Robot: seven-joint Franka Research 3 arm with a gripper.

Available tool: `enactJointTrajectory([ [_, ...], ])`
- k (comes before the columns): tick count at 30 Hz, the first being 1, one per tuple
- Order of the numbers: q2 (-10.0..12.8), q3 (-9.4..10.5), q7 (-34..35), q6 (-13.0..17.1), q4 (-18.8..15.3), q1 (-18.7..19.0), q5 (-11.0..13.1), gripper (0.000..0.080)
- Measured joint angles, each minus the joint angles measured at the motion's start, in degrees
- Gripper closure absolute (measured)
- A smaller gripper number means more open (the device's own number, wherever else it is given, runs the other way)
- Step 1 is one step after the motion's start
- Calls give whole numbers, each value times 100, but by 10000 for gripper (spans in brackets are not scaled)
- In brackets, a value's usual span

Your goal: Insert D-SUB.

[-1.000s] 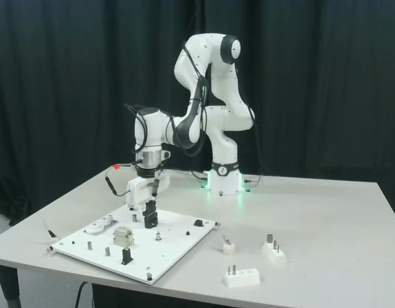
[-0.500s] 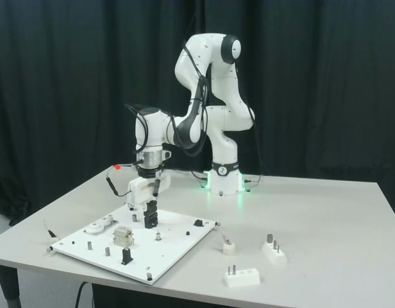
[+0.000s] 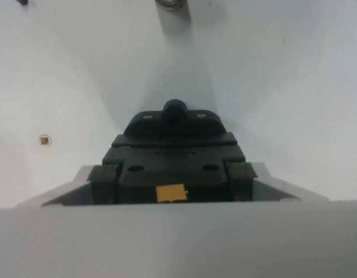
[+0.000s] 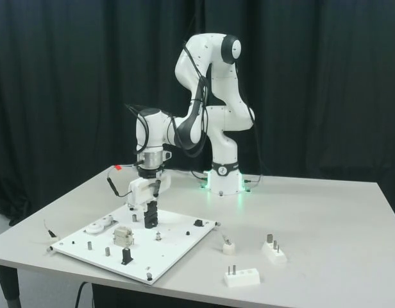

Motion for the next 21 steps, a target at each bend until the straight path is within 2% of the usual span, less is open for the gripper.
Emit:
enactJointTrajectory([
  [21, -5, -7, -92, 94, -42, 11, 0, 417],
])
